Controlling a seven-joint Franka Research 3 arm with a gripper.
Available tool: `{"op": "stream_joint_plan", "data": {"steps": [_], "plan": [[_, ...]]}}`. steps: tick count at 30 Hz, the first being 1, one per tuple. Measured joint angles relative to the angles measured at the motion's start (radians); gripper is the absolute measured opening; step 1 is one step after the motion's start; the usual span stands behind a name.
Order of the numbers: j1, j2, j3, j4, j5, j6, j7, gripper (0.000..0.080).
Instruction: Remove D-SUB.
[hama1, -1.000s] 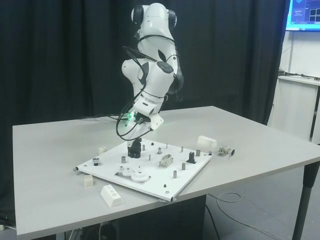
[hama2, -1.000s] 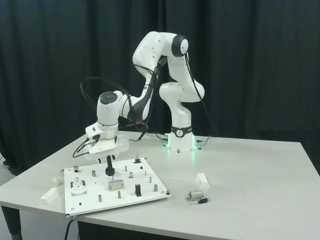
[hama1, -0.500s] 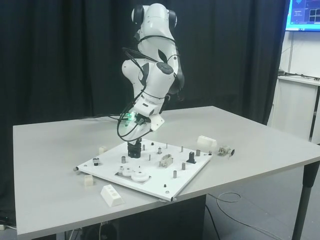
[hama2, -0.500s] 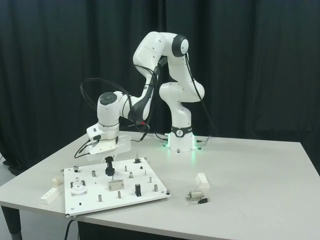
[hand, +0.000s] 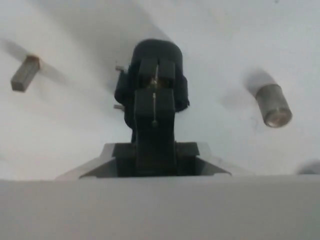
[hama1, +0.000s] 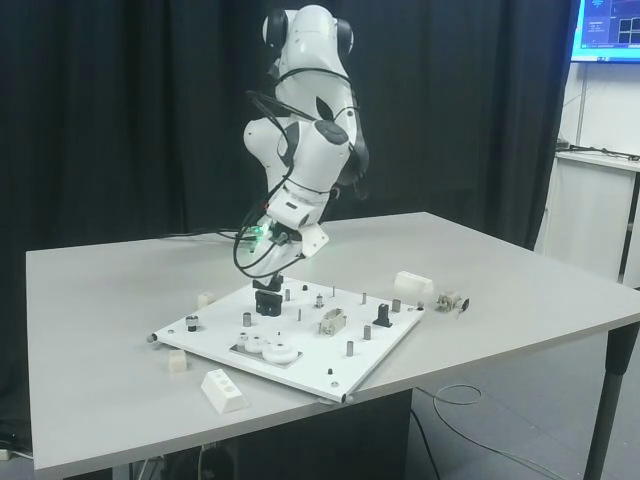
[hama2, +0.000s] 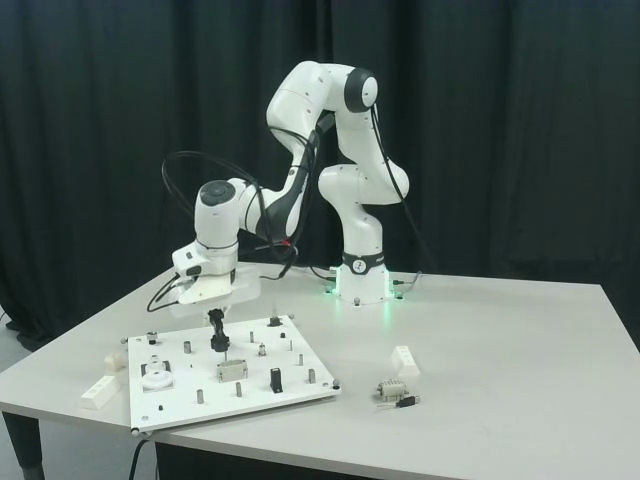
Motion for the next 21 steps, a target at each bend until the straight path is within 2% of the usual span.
{"op": "stream_joint_plan", "data": {"steps": [12, 21], "plan": [[0.0, -0.044, -0.001, 0.001, -0.013, -0.034, 0.007, 0.0153], [0.005, -0.052, -0.001, 0.0, -0.012, -0.041, 0.029, 0.0153]]}}
